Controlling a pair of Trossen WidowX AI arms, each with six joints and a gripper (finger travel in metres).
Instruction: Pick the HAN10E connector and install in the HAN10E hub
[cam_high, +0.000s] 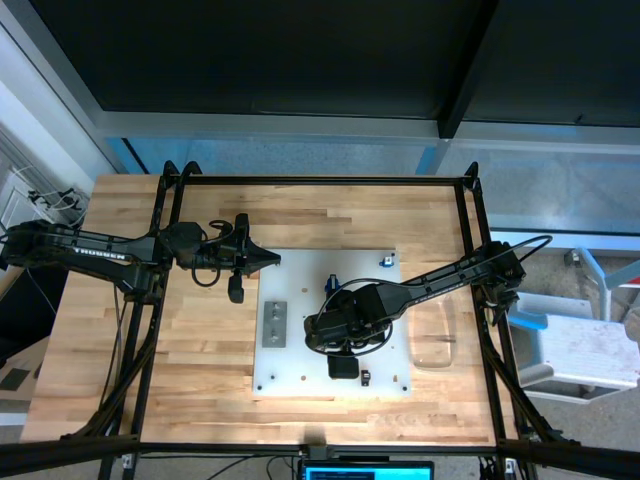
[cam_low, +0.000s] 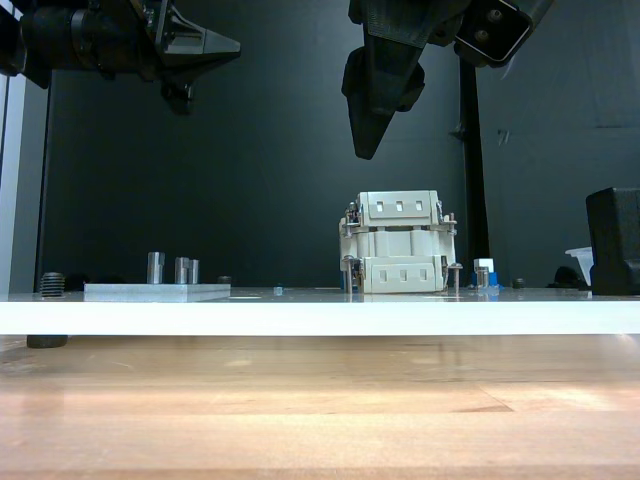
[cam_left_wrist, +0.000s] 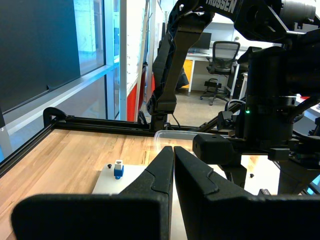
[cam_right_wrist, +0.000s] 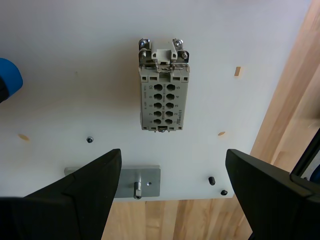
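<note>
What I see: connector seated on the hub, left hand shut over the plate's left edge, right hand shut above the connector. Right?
Not quite: the right hand above the HAN10E connector is open, its fingers spread wide and empty in the right wrist view. The connector does sit on the HAN10E hub, and the left hand is shut over the plate's left edge.

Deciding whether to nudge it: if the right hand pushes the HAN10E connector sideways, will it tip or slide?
Probably neither: the HAN10E connector sits stacked on the HAN10E hub, so it likely resists sideways pushes. It looks like rigid moulded plastic, probably stiff and light. The right hand hangs open above it; the left hand is shut, near the plate's left edge.
</note>
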